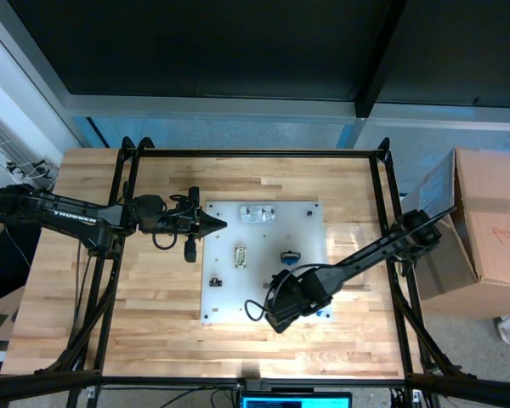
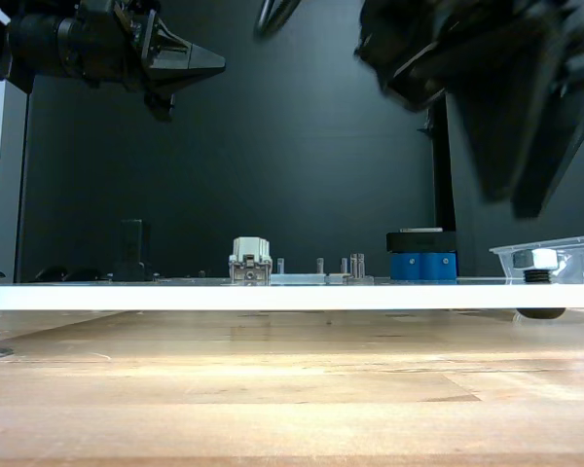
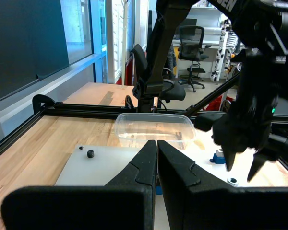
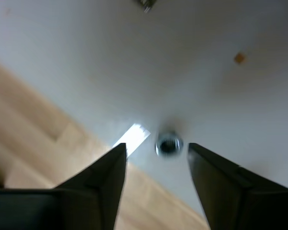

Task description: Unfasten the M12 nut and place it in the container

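Note:
The small silver nut (image 2: 535, 259) sits on top of its black ribbed stud (image 2: 537, 276), and the ribs still show beneath it. My right gripper (image 2: 511, 202) hangs open just above it, apart from it. In the right wrist view the nut (image 4: 169, 143) lies below and between the spread fingers (image 4: 110, 177). The left wrist view shows the right gripper (image 3: 241, 167) over the nut (image 3: 233, 181). In the high view the right gripper (image 1: 276, 321) hides the nut. The clear container (image 3: 153, 127) shows nothing inside. My left gripper (image 1: 217, 224) hovers shut over the board's left edge.
The white board (image 1: 238, 289) carries a grey connector (image 2: 250, 263), a blue-and-black part (image 2: 423, 255) and small pins. A cardboard box (image 1: 489, 225) stands off the table's right. A black frame rims the wooden table.

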Action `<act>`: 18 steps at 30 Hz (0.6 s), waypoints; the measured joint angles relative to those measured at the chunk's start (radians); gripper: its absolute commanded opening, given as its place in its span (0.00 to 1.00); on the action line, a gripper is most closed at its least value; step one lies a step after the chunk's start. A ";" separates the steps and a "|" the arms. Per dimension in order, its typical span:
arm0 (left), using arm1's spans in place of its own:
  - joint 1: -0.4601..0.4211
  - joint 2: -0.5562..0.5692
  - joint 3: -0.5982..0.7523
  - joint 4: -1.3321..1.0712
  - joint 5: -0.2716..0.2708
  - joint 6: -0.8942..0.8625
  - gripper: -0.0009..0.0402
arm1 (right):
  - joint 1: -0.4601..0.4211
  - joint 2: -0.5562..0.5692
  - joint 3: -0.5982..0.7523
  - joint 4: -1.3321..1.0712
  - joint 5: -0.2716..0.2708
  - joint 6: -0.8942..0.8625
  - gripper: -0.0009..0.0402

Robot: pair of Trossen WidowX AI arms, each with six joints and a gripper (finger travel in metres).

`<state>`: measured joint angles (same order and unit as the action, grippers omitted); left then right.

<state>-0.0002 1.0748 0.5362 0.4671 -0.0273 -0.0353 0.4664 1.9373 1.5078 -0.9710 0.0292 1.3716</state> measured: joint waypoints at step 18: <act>0.000 0.000 0.000 0.001 0.000 0.000 0.02 | -0.002 0.067 0.000 0.014 -0.033 0.048 0.35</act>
<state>-0.0002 1.0748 0.5358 0.4679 -0.0273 -0.0353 0.4644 2.0041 1.5078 -0.9573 -0.0040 1.4200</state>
